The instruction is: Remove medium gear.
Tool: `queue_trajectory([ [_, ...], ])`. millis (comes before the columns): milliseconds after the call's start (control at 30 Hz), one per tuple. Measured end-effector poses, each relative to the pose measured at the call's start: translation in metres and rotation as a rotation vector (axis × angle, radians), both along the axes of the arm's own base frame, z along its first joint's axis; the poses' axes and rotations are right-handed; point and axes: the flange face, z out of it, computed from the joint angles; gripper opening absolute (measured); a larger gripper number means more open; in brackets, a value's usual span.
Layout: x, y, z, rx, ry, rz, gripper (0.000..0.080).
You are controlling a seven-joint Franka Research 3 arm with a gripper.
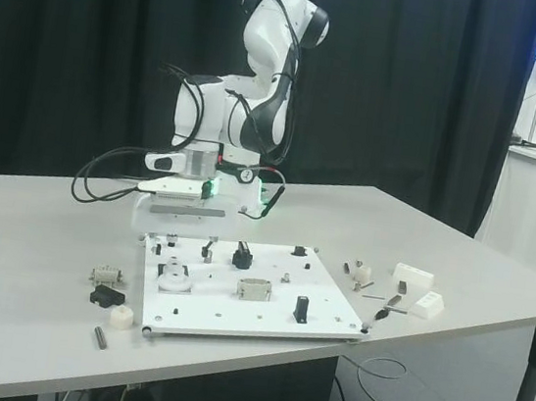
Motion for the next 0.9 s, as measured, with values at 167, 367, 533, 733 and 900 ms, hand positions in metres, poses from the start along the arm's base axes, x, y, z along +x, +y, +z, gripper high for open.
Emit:
queue_trajectory([
  [167, -0.001, -0.001, -0.001, -0.003, 0.0, -0.002, 0.08],
  [367, -0.002, -0.001, -0.003, -0.003, 0.004, -0.008, 0.08],
  [533, -0.002, -0.001, -0.007, 0.003, 0.004, -0.025, 0.08],
  [733, -0.003, -0.002, -0.013, 0.004, 0.009, -0.035, 0.08],
  [900, -0.004, -0.003, -0.02, 0.001, 0.012, -0.043, 0.08],
])
